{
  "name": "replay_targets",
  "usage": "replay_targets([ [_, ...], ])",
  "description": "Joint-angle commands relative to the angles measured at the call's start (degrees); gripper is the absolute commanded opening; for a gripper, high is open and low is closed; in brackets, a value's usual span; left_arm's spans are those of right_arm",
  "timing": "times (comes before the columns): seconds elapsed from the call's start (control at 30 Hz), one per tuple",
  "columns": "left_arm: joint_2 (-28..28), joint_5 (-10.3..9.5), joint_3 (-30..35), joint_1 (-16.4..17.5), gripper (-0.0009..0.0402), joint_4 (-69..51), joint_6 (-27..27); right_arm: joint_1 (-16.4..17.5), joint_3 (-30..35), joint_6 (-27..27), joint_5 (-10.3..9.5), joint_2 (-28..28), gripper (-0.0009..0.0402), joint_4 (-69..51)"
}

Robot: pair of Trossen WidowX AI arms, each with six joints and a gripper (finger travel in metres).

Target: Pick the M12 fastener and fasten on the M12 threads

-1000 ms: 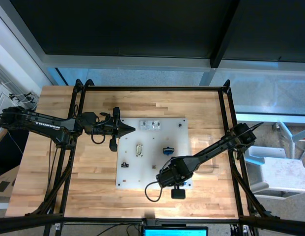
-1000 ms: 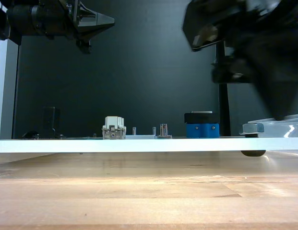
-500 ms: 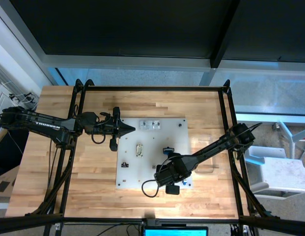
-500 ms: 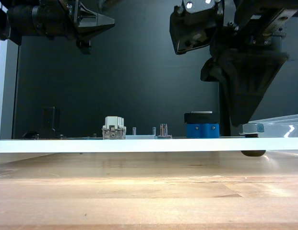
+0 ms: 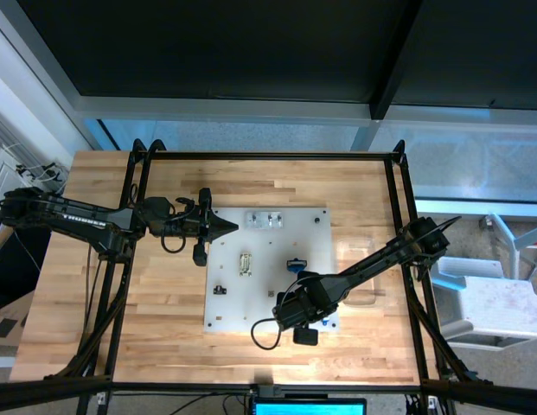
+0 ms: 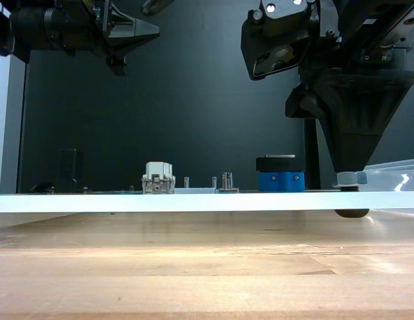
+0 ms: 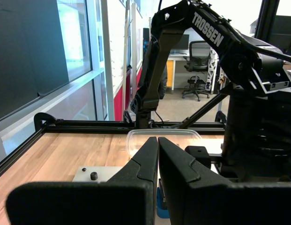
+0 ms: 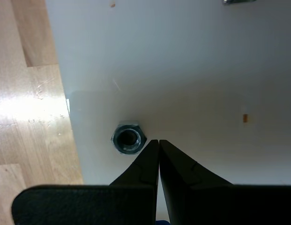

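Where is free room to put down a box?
Bare wood before the board's near edge. Crowded: board's near right, where the right pincer points down by the nut. The left pincer hovers over the board's far left edge.

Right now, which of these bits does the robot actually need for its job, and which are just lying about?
Job: silver nut, seemingly on its black stud; right pincer, shut, right by the nut.

Just lying about: blue part; grey connector; clear tray; left pincer, shut, parked high by the left edge of the white board.
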Motion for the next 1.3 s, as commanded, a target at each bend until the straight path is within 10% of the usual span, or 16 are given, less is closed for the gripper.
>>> replay_targets([
  [0.03,0.0,0.02,0.0,0.0,0.0,0.0,0.0,0.0,-0.1,0.1,0.09,0.0,0.0,0.0],
  [0.17,0.0,0.0,0.0,0.0,0.0,0.0,0.0,0.0,-0.1,0.1,-1.25,0.0,0.0,0.2],
  [0.37,0.0,0.0,0.0,0.0,0.0,0.0,0.0,0.0,-0.1,-5.8,-19.91,-0.2,0.0,1.3],
  [0.43,0.0,0.02,0.0,0.0,0.0,0.0,0.0,0.1,-0.1,-6.6,-21.42,-0.5,0.0,0.7],
  [0.67,0.0,0.0,0.0,0.0,0.0,0.0,0.0,0.1,-0.1,-4.6,-14.95,-1.0,0.0,-0.4],
  [0.9,0.0,0.0,0.0,0.0,0.0,0.0,0.0,0.0,-0.1,-2.7,-2.4,-1.3,0.0,-1.6],
  [1.3,0.0,0.0,0.0,0.0,0.0,0.0,0.0,-0.1,-0.3,-1.6,0.17,0.2,0.0,-0.4],
])
